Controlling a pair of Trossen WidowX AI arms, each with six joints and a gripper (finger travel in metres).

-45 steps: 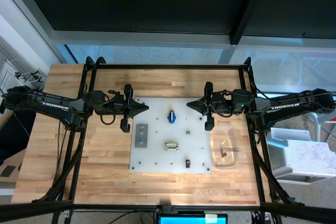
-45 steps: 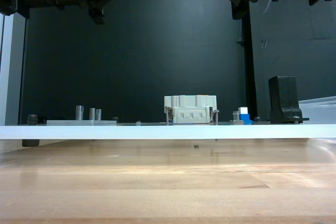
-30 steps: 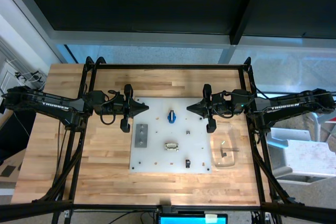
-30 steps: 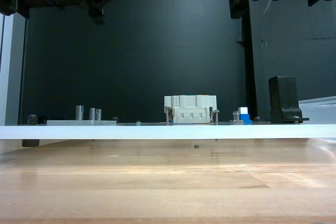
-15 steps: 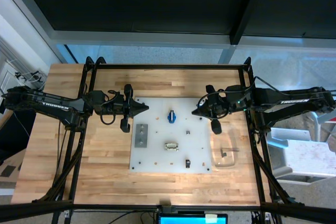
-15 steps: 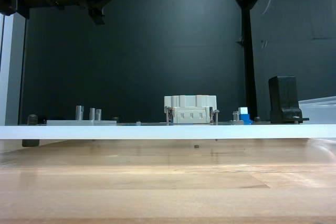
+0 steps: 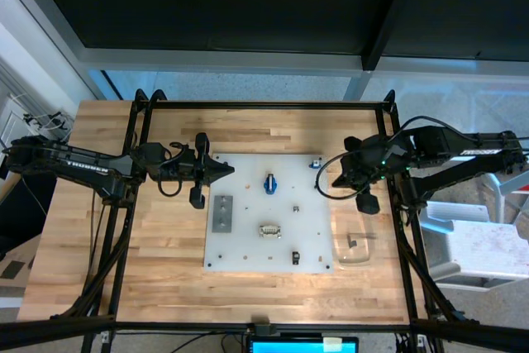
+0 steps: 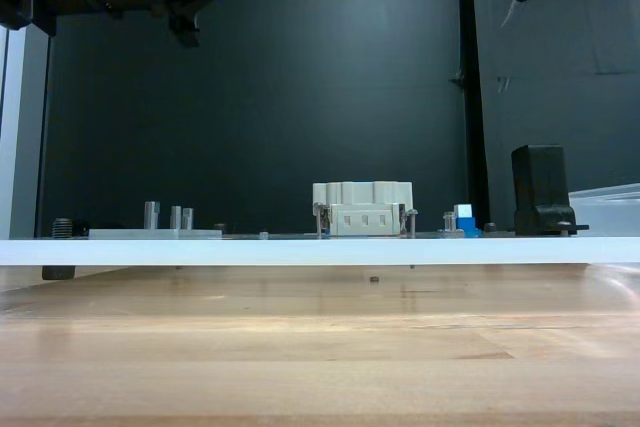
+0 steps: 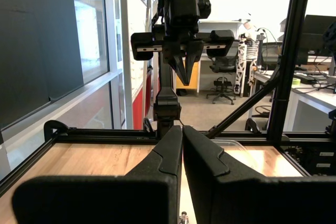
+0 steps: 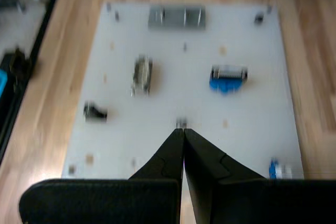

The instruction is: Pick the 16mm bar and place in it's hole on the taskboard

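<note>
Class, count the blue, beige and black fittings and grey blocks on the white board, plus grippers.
Blue fittings: 2
Grey block: 1
Beige connector: 1
Black fitting: 1
Grippers: 2, jaws shut; left gripper over board's left edge, right gripper over right edge
Total: 7
16mm bar: cannot tell where

The white square task board [image 7: 248, 250] lies in the middle of the wooden bench [image 7: 157, 279]. On it, the grey metal block [image 7: 223, 212] carrying upright pegs sits by the left edge. The blue clip part [image 7: 270, 183] is behind centre, the beige multi-pin connector [image 7: 269, 231] at centre, and the black plastic block [image 7: 295, 257] near the front. A clear plastic tray [image 7: 357, 260] lies just right of the board. The left tool [image 7: 231, 169] hangs high over the board's rear left corner, the right tool [image 7: 335, 181] high over its right edge, behind the tray. I cannot tell which piece is the 16mm bar.
</note>
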